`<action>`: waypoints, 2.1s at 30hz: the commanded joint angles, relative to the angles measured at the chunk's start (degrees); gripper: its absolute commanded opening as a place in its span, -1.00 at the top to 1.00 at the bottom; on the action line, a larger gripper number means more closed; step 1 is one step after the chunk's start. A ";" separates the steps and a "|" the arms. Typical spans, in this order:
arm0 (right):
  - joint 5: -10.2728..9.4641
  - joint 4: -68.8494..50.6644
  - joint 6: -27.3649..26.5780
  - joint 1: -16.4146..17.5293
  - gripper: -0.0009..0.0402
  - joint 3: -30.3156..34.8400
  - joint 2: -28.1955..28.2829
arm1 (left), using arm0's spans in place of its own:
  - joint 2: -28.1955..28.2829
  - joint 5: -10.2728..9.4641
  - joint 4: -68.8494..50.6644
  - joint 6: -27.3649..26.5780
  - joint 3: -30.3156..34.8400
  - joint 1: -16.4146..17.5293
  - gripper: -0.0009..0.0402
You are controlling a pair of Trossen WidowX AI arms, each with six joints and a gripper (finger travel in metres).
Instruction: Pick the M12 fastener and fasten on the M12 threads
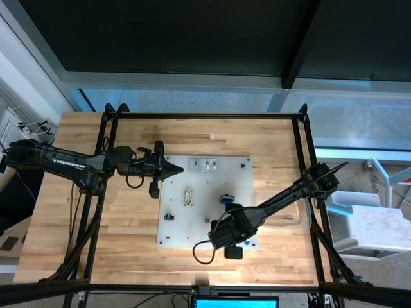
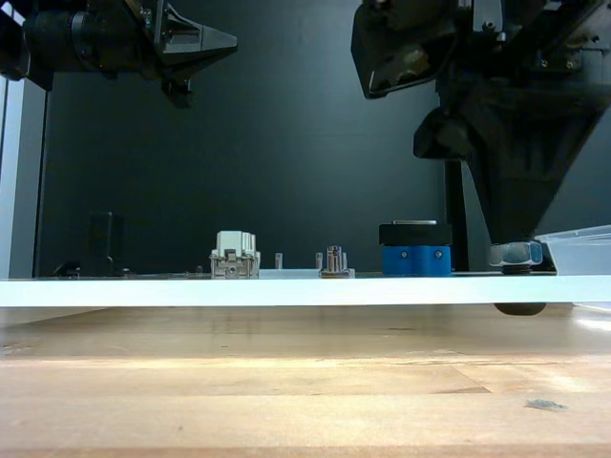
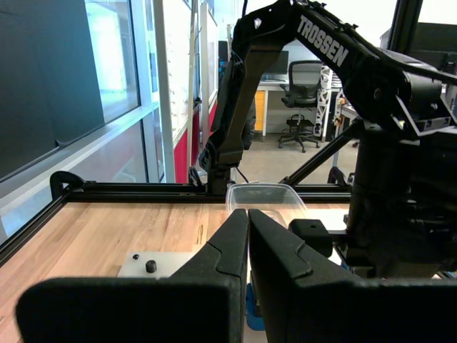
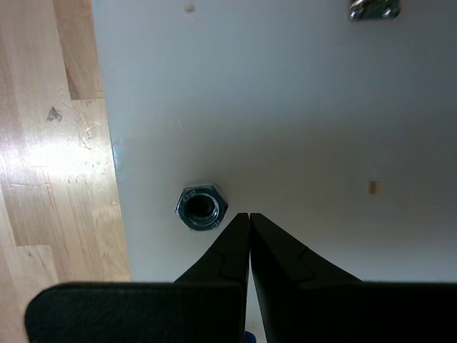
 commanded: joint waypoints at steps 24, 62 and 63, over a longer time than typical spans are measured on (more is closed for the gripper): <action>-5.20 0.17 -0.66 0.07 0.96 -0.20 -0.79 | 0.00 0.00 0.00 0.00 0.00 0.02 0.96; -20.17 2.49 -0.13 0.26 0.96 -1.70 -0.72 | 0.00 0.00 0.00 0.00 0.00 0.02 0.96; -19.54 2.47 -0.09 0.24 0.96 -1.70 -0.70 | 0.00 0.00 0.00 0.00 0.00 0.00 0.96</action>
